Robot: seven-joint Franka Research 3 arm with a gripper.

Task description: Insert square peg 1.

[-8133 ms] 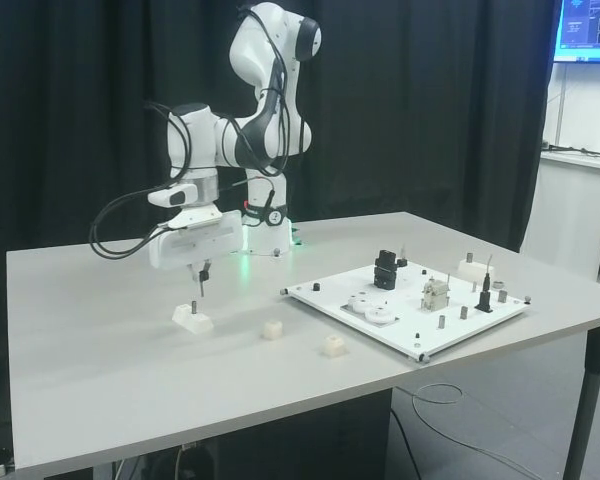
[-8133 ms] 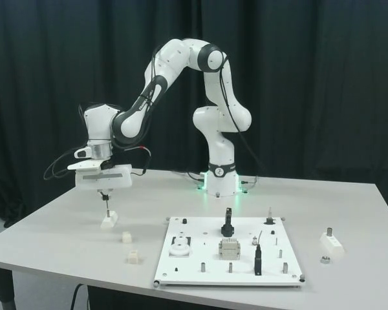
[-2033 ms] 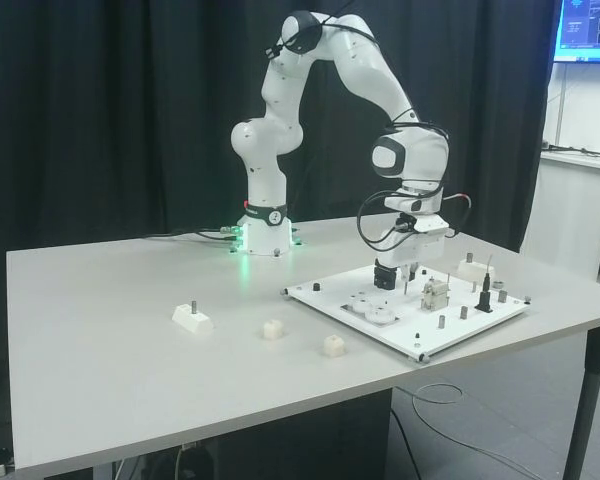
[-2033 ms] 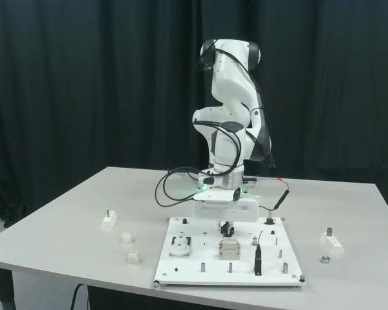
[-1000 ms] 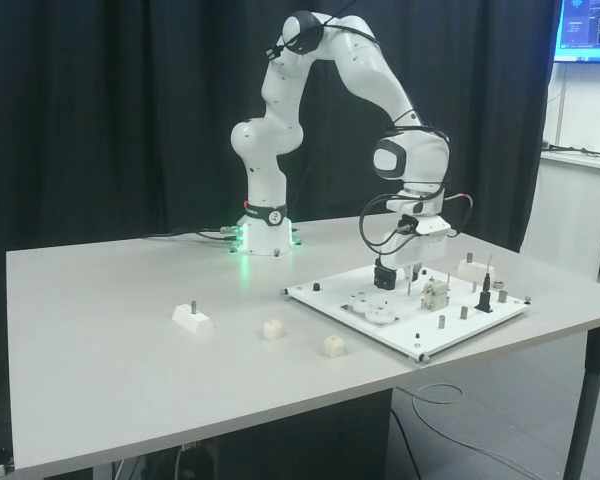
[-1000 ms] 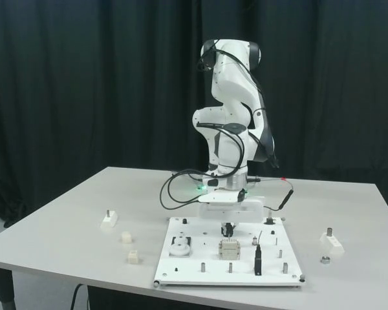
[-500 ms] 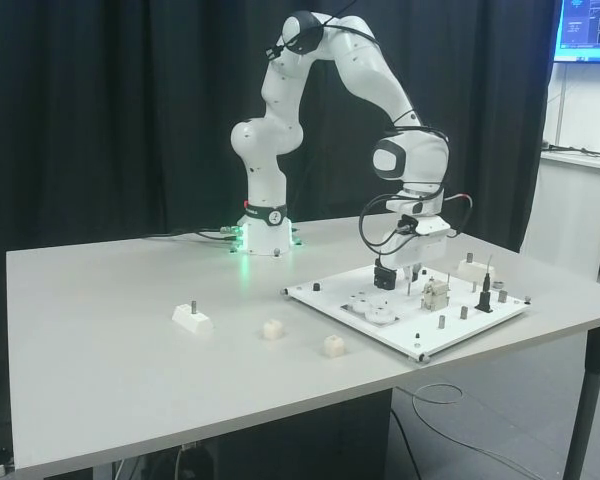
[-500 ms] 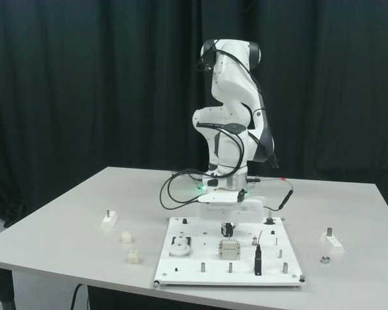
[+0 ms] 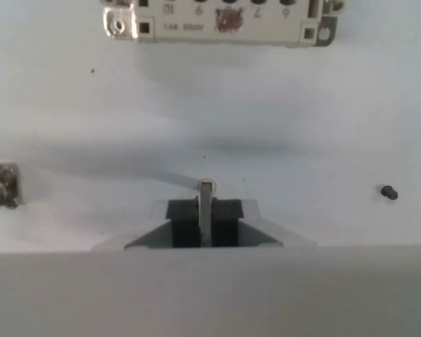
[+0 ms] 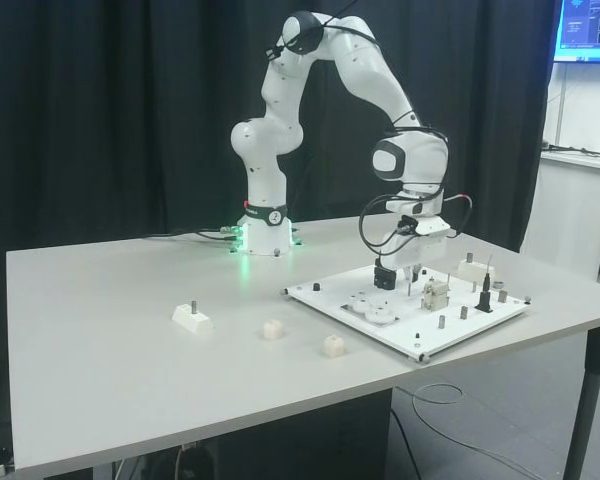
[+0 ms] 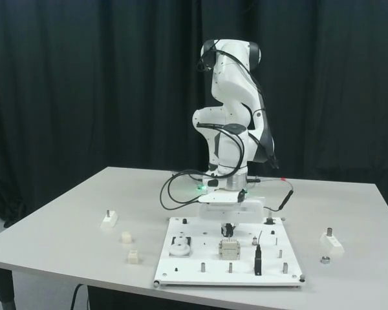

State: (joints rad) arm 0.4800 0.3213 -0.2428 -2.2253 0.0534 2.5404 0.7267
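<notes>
Between my gripper's (image 9: pixel 205 223) black fingers stands a thin grey square peg (image 9: pixel 206 202), its tip just over the white board (image 9: pixel 302 126). The gripper is shut on it. From the first room view the gripper (image 10: pixel 409 271) hangs low over the board (image 10: pixel 325 297), between a black fixture (image 10: pixel 385 272) and a white connector block (image 10: pixel 436 293). In the second room view the gripper (image 11: pixel 227 227) is above the board's (image 11: pixel 181 268) middle. The hole under the peg is hidden.
The connector block (image 9: pixel 217 21) lies close beyond the peg, and a small black screw (image 9: pixel 388 192) is off to one side. White gears (image 10: pixel 380 310) and a black plug (image 10: pixel 485 295) stand on the board. A white holder (image 10: pixel 192 319) and two white cubes (image 10: pixel 272 329) sit on the table.
The arm has swung from the white holder on the left of the table to over the board. During the last second it has hardly moved.
</notes>
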